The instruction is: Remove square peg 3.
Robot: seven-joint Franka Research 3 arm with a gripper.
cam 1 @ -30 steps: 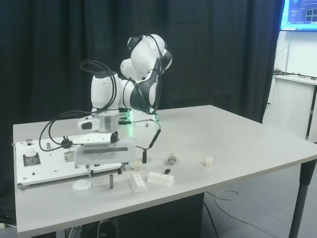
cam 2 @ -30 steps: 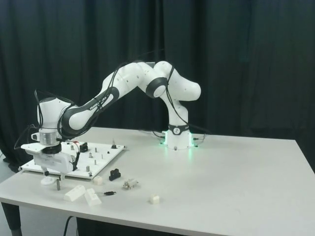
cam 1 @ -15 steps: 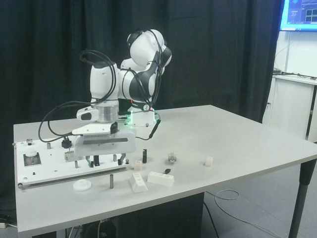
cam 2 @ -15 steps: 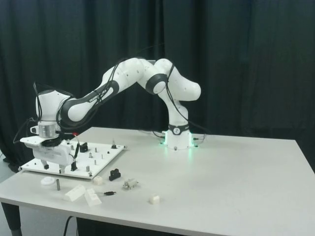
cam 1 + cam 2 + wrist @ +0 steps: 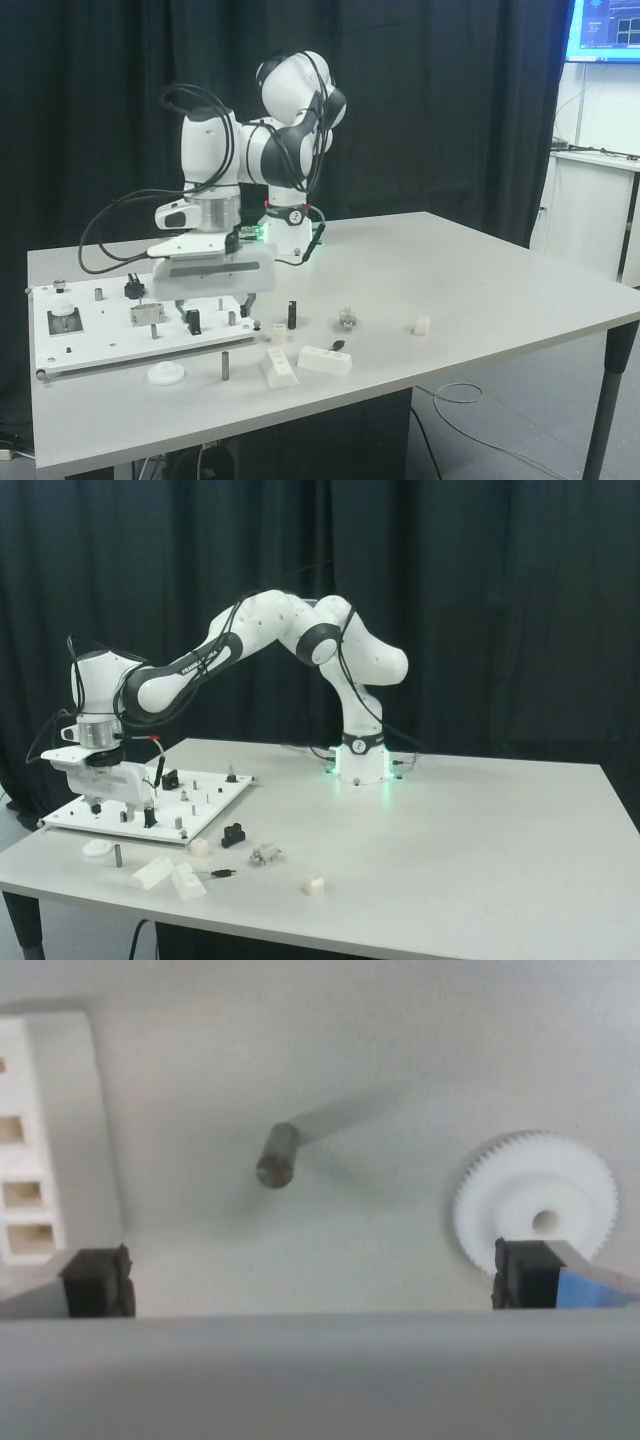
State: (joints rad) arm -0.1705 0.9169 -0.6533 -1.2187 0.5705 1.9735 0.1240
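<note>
1. Hovering over the front edge of the white board (image 5: 110, 340), we are carrying nothing: our gripper (image 5: 310, 1278) is spread wide and empty.
2. We are seeing a grey peg (image 5: 277, 1156) upright on the table beside a white gear (image 5: 533, 1195); whether it is square peg 3 we cannot tell.
3. We are judging the removal either finished or not yet begun.

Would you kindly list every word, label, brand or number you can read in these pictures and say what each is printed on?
Black lettering runs along the white arm's forearm in the second room view: too small to read.
The screen at the upper corner of the first room view shows text or graphics: too blurred to read.
The white board, the white gear and the loose parts: no readable marking.
</note>
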